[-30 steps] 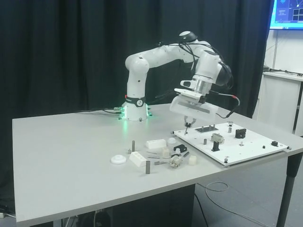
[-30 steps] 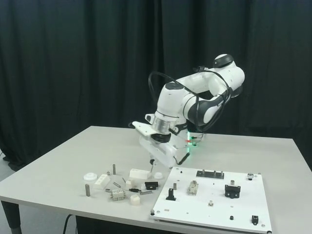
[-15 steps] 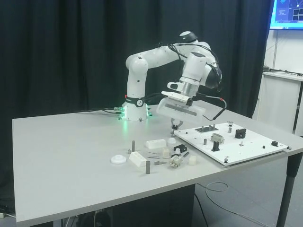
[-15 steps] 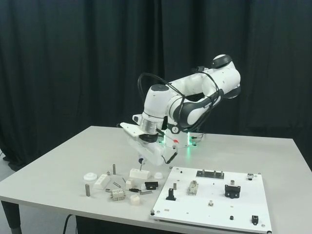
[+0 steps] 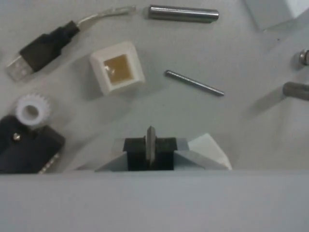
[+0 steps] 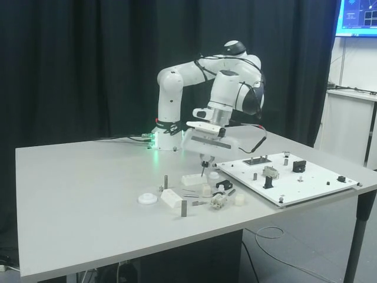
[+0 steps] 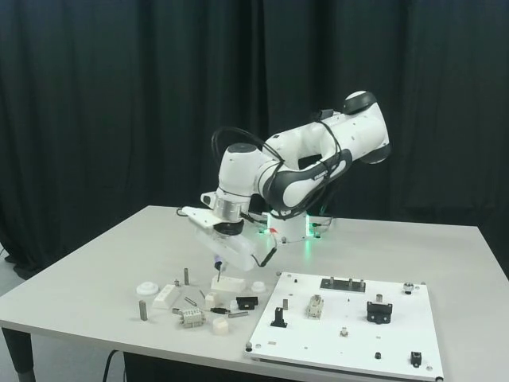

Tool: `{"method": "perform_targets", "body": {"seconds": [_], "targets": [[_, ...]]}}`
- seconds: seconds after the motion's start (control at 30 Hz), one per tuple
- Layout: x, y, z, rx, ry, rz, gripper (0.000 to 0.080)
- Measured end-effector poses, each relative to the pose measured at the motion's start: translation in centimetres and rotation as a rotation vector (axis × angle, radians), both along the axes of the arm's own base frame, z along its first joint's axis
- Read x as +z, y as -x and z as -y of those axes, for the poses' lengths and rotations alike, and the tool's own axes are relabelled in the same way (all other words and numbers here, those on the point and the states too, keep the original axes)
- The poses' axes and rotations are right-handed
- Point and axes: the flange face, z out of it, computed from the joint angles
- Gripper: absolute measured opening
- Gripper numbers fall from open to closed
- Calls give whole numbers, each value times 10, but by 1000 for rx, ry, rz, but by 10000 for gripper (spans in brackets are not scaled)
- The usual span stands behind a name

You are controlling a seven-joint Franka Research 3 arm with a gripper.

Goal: Place square peg 1.

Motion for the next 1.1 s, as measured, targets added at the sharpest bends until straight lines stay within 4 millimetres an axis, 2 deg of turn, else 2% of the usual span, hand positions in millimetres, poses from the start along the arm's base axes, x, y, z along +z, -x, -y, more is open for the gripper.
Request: {"method": "perform_targets", "body": {"seconds": [0.33,0.7,0.73,0.9,0.93,1.1], "targets": [[-14,2,14,23,-25,11,34],[-19,1,25,29,-22,21,34],[-19,1,26,28,-22,22,200],[-18,-1,30,26,-18,26,200],[-18,-2,30,26,-17,28,562],[-16,-5,33,27,-11,37,562]]}}
